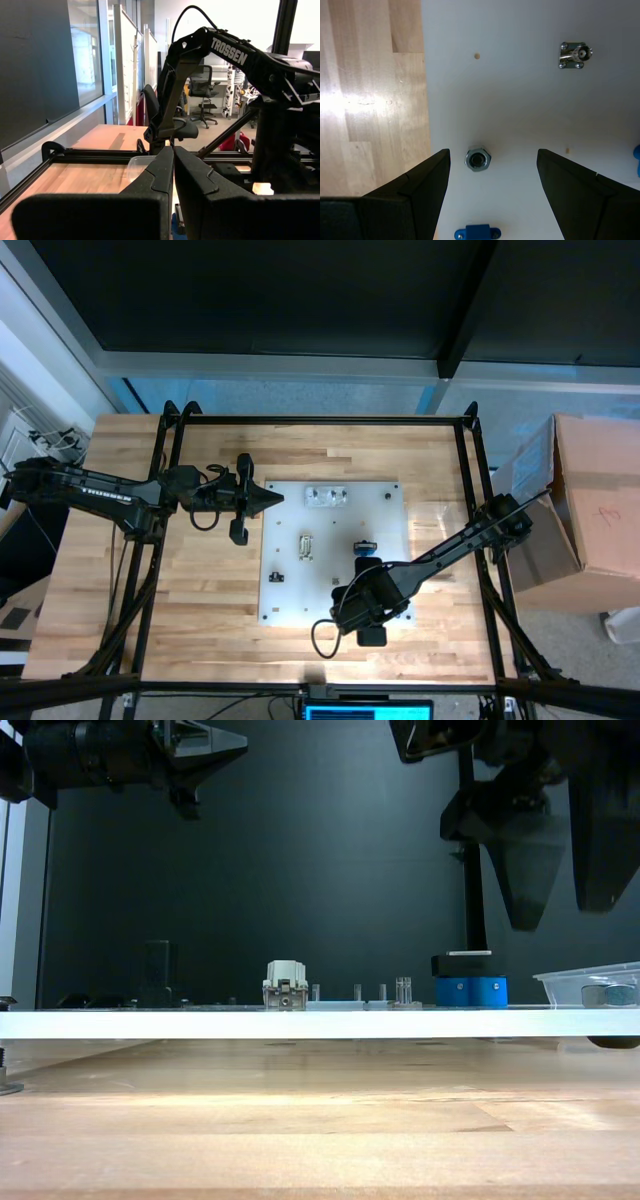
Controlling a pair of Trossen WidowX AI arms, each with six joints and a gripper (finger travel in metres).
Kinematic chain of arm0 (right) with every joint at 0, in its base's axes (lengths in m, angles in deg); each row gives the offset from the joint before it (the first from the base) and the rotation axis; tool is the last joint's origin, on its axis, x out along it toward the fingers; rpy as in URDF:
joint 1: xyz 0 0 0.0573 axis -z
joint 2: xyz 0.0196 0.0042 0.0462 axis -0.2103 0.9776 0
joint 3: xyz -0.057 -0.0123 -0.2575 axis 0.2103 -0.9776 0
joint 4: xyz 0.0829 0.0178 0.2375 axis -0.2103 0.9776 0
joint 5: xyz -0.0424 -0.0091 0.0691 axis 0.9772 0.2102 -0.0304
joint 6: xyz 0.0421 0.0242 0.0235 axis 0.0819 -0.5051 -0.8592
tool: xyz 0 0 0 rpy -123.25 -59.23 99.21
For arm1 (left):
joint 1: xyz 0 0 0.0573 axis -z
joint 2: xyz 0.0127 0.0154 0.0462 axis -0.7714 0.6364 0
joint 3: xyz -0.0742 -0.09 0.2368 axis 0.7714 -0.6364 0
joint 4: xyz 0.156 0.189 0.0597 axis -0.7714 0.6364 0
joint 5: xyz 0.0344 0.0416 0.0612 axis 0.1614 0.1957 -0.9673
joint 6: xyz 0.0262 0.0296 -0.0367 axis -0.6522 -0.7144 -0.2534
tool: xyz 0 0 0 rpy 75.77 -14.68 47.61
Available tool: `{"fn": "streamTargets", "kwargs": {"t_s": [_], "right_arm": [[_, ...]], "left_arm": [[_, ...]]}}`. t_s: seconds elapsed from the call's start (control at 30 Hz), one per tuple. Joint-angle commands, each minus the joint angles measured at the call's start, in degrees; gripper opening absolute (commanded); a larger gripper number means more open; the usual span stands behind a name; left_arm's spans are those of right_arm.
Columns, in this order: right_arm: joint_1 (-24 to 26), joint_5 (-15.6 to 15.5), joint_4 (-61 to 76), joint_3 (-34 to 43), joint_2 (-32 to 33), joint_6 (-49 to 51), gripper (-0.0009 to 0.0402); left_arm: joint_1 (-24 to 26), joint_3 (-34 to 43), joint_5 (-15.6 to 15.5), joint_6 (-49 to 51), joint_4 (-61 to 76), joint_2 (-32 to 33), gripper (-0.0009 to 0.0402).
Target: Unfasten the M12 nut and place it in the container
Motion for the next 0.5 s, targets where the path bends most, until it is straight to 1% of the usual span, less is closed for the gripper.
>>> {"fn": "streamTargets", "kwargs": {"t_s": [0.03,0.2,0.5], "right_arm": [[-0.3,0.3,-1.8,-2.0,0.0,-0.1,0.0243],[-0.6,1.1,-4.0,-3.7,0.0,-0.1,0.0243],[-0.9,1.3,-7.5,-6.4,0.0,-0.3,0.0242]], "left_arm": [[0.0,0.0,0.0,0.0,0.0,0.0,0.0],[0.0,0.0,0.0,0.0,0.0,0.0,0.0],[0.0,0.0,0.0,0.0,0.0,0.0,0.0]]}}
